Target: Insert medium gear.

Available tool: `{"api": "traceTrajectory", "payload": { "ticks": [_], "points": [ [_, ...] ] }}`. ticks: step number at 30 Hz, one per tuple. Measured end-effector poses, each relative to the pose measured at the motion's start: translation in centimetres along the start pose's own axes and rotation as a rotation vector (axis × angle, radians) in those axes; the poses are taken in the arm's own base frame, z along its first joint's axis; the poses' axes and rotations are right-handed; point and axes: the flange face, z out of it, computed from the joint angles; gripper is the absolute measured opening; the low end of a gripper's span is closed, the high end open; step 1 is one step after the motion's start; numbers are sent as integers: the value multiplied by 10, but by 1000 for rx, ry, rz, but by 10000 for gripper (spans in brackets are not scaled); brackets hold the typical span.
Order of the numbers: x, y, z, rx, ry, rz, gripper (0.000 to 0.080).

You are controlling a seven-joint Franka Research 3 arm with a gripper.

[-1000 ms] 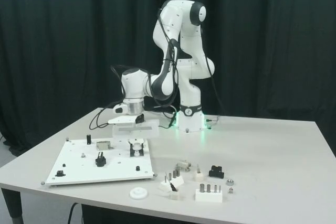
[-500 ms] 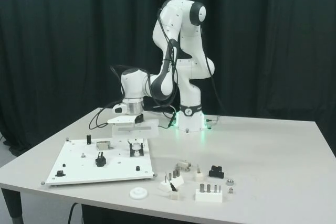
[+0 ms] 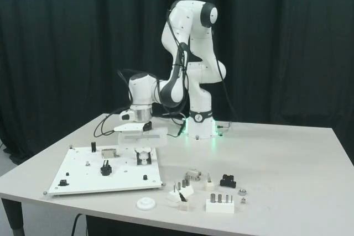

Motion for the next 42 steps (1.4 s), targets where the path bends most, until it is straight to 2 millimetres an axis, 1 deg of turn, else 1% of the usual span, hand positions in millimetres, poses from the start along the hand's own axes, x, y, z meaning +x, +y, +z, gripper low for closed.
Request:
{"api": "traceTrajectory", "payload": {
  "ticks": [5, 19, 29, 42],
  "points": [
    [0, -2, 5, -14, 6, -6, 396],
    [0, -1, 2, -6, 0, -4, 396],
    [1, -1, 5, -15, -2, -12, 396],
    [1, -2, 5, -14, -3, -18, 396]
  ]
}}
